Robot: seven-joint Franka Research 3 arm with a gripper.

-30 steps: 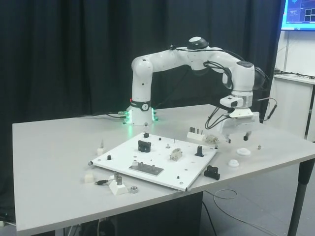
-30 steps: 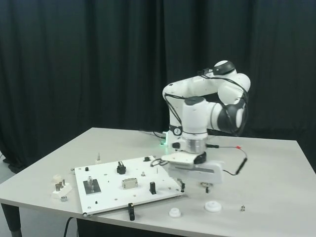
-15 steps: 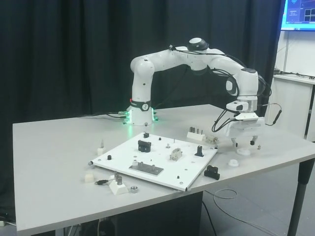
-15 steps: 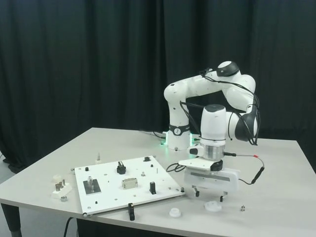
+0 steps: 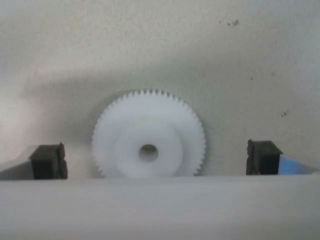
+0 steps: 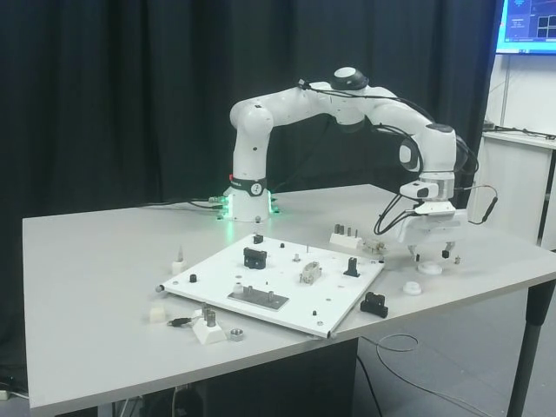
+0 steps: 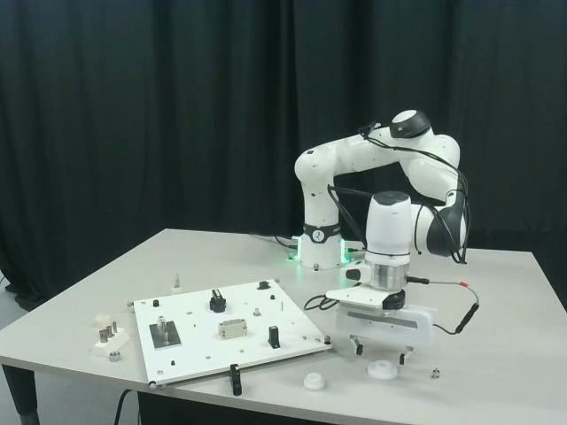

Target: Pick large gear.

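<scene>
White toothed large gear (image 5: 148, 135) lies flat on the grey table (image 5: 160, 45), centre frame in the wrist view. The gripper (image 5: 155, 160) hangs directly over it, fingers (image 5: 48, 161) spread wide either side, apparently positioned to close across its rim.
</scene>
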